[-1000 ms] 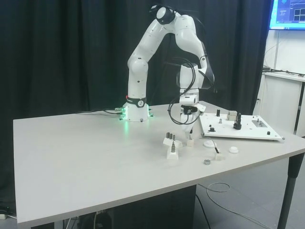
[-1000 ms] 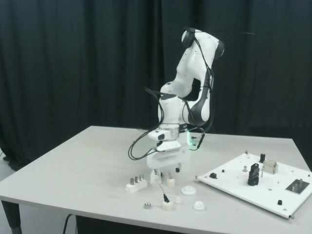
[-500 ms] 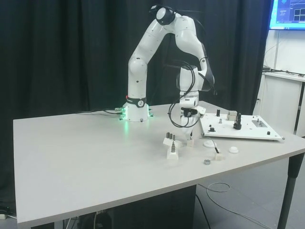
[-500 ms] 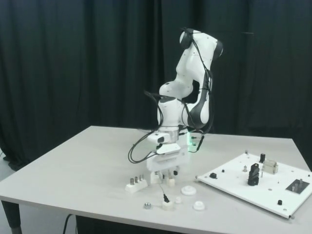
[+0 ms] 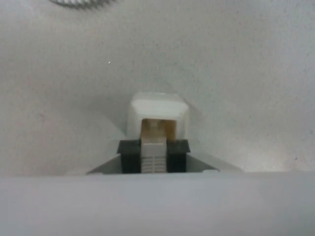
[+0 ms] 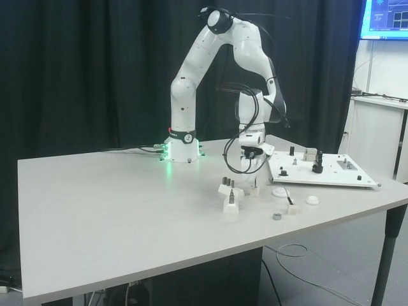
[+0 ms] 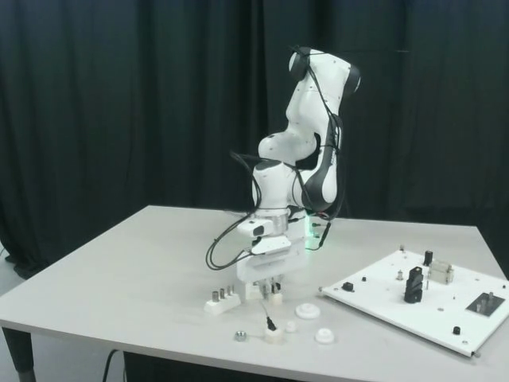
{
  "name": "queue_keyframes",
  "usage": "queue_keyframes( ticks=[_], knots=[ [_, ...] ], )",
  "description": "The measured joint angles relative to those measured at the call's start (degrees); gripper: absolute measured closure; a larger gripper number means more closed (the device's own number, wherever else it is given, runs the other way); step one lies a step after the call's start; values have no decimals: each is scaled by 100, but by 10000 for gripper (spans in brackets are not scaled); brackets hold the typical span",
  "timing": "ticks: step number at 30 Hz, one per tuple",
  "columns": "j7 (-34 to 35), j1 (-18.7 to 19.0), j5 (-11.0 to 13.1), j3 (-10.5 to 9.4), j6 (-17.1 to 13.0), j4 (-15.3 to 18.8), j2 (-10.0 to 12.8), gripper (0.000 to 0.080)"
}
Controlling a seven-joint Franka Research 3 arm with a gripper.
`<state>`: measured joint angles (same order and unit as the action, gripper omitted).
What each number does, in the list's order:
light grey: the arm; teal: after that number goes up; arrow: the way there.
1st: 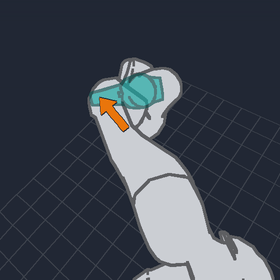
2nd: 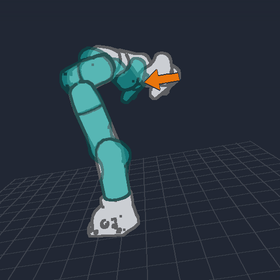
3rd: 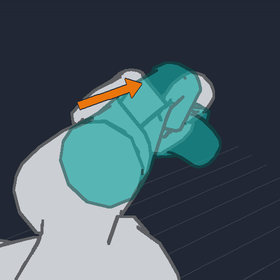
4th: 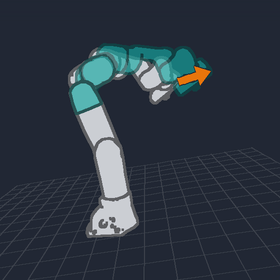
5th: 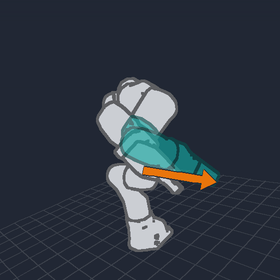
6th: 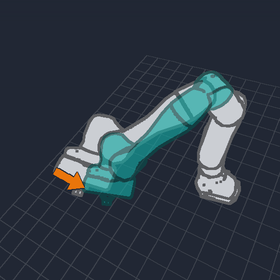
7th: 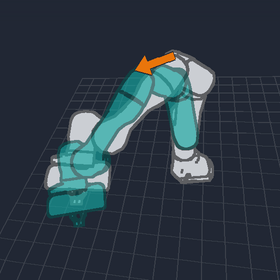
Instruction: Pick Ethernet.
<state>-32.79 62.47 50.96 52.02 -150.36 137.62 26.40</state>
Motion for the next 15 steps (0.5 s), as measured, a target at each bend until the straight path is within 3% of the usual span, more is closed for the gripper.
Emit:
queue_keyframes(
  ticks=[9, 10, 15],
  knots=[
    [-45, -132, -97, -45, -1, -4, -113, 638],
    [-45, -144, -112, -45, -1, -4, -127, 696],
    [-31, -211, -240, -45, 19, -3, -213, 696]
  ],
)
